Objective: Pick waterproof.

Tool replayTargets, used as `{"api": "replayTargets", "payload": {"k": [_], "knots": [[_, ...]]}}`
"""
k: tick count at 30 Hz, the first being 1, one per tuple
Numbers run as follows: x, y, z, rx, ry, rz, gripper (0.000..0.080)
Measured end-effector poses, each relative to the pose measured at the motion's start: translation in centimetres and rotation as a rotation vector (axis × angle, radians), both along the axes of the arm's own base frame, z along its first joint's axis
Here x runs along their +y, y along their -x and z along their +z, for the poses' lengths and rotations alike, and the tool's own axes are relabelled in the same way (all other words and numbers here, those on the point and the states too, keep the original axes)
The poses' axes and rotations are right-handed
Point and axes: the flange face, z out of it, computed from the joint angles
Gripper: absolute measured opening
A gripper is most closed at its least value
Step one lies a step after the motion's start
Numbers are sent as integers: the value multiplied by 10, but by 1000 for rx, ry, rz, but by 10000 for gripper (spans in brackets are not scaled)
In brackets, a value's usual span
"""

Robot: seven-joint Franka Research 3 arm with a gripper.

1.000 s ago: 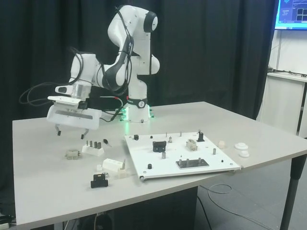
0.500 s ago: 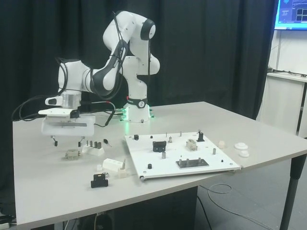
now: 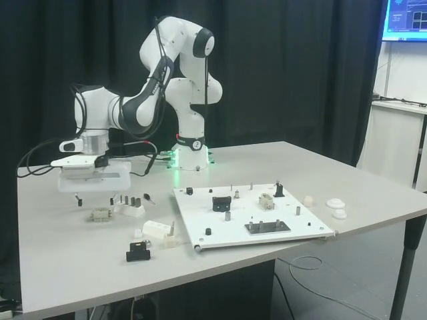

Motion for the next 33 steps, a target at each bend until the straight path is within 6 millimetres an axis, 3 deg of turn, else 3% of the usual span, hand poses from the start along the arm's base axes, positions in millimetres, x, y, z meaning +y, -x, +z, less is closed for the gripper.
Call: {"api": "replayTargets", "payload": {"k": [19, 33], "knots": [[9, 6, -14, 19, -24, -138, 800], [12, 4, -28, 27, 2, -144, 800]]}}
